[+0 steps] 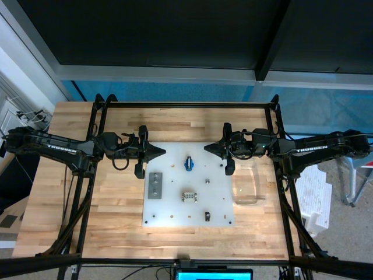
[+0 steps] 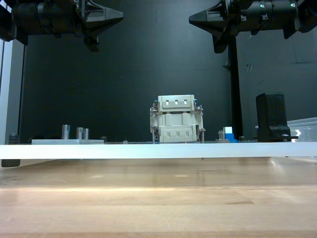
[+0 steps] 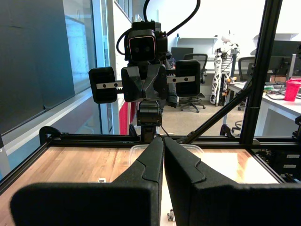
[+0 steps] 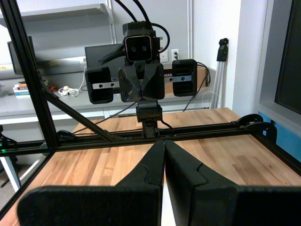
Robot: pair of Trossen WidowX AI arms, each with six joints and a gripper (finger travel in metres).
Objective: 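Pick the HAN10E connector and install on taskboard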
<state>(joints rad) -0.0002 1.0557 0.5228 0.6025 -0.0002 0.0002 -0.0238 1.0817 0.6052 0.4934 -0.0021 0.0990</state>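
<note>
Left gripper (image 1: 162, 151) and right gripper (image 1: 207, 148), fingers pressed together and holding nothing, face each other above the taskboard's (image 1: 169, 205) far edge. The HAN10E connector (image 1: 188, 197) sits upright mid-board, nearer its near edge.

On the desk (image 1: 87, 221) lies the taskboard (image 1: 169, 216). The HAN10E connector (image 1: 188, 197) stands near its middle, a block (image 1: 155, 185) to the left, and a tray (image 1: 246, 186) just beside the board's right edge. The left hand (image 1: 163, 151) and right hand (image 1: 207, 148) hang above its far edge, tips facing.
</note>
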